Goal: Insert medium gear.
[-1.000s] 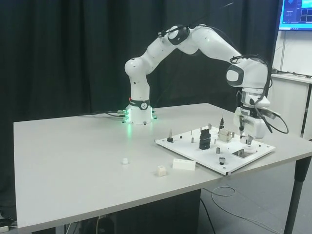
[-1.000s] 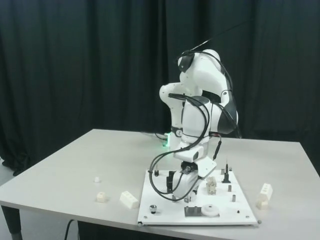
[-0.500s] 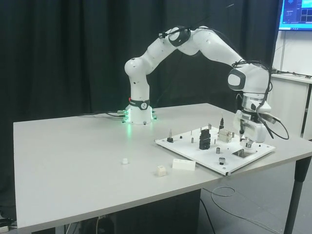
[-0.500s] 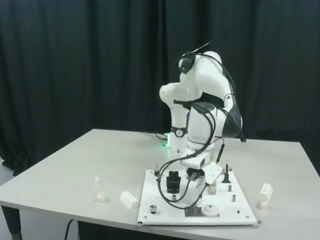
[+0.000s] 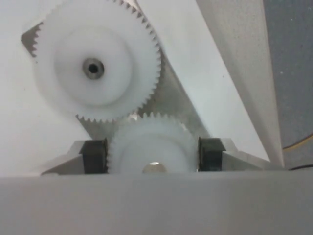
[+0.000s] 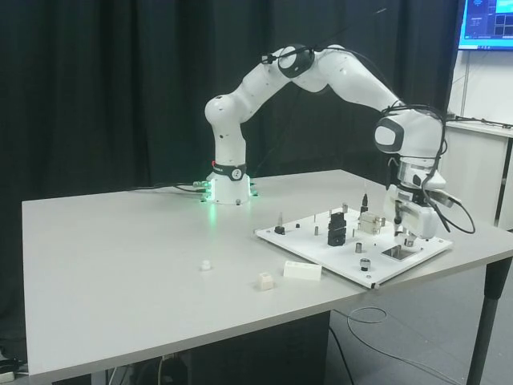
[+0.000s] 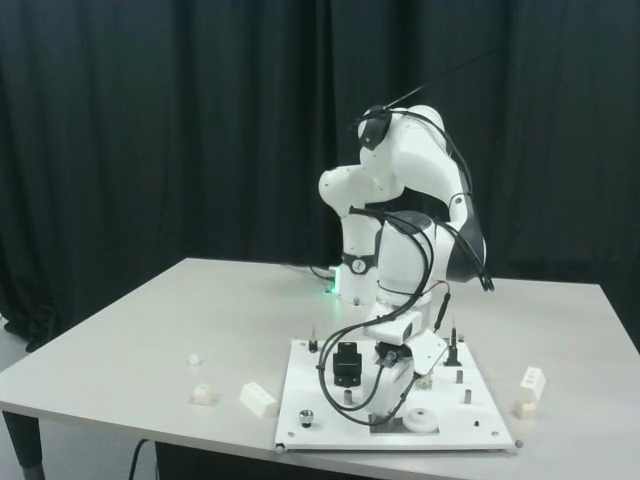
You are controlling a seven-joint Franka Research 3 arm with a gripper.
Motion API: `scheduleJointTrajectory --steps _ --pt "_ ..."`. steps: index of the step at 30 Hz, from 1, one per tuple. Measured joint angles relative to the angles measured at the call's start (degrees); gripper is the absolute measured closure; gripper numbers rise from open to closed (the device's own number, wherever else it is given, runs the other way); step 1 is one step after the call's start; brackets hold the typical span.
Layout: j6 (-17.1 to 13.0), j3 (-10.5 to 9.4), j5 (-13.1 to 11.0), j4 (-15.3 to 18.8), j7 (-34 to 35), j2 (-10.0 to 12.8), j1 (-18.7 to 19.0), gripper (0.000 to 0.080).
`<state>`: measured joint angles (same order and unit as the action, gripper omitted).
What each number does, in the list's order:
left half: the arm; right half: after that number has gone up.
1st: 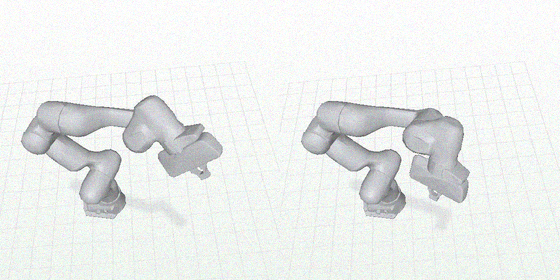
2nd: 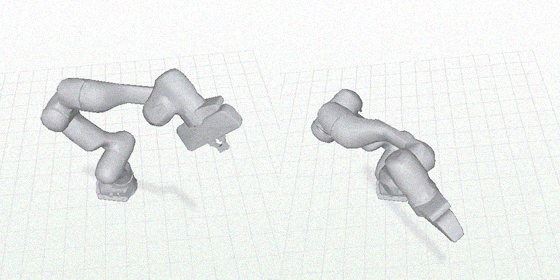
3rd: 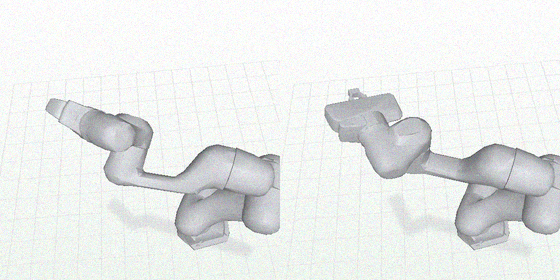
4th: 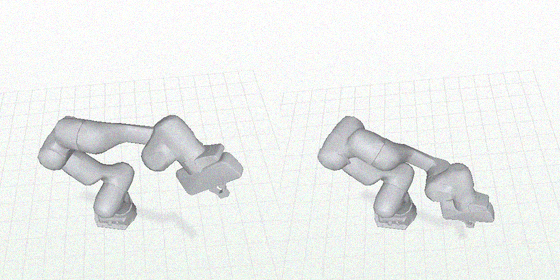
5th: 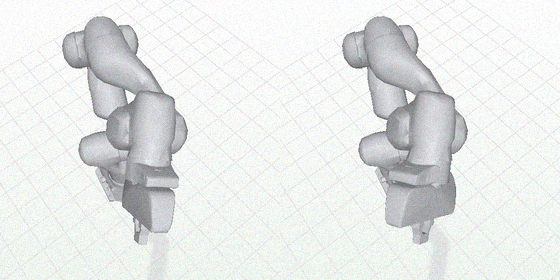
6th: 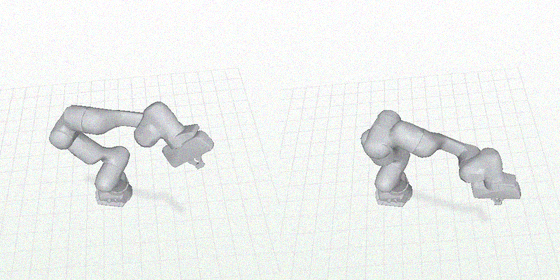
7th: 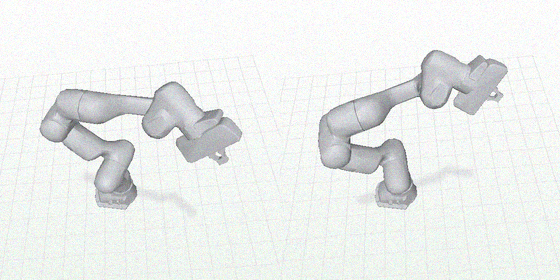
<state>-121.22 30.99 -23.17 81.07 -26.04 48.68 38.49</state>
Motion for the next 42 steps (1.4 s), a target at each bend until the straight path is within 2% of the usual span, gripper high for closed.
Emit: scheduleJointTrajectory --steps 14,42 --pt "-1.98 -0.74 -0.08 1.15 0.00 0.09 -0.91 0.0407" --pt "-0.86 -1.45 -0.11 1.36 -0.93 -0.42 -1.27 0.0407"
